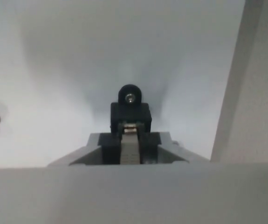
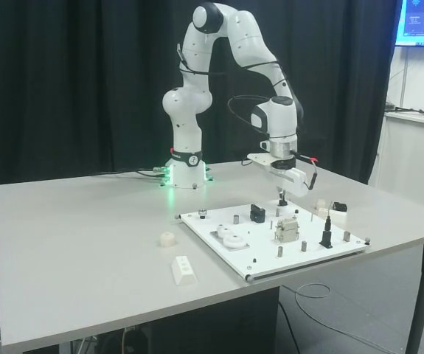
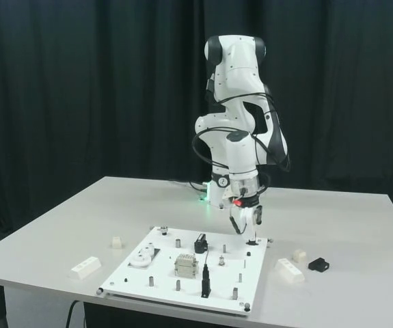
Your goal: Remove Ethernet.
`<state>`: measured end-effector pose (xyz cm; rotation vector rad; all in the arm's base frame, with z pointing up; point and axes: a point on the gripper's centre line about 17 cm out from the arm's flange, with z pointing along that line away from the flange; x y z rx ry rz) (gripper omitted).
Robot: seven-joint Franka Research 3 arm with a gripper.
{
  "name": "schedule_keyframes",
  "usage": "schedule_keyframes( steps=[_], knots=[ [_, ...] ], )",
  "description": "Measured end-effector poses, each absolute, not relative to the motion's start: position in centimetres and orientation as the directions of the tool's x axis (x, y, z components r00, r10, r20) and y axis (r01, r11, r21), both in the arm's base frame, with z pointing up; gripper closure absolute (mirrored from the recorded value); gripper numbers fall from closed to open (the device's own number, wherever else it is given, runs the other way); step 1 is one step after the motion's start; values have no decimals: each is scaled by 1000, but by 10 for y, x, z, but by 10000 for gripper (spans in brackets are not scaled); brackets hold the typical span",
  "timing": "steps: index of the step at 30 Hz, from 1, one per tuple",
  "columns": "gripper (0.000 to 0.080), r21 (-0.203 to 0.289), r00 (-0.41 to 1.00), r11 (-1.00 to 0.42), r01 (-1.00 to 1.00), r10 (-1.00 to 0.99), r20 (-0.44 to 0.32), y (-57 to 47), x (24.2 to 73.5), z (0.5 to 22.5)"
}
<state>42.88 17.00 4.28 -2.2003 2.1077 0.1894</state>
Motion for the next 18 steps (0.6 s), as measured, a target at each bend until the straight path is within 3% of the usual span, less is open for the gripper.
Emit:
schedule_keyframes(
  steps=[6, 18],
  knots=[
    [723, 26, 28, -33, -999, -986, -164, 170, 429, 50],
    [723, 43, 56, -66, -997, -978, -203, 178, 423, 89]
  ],
)
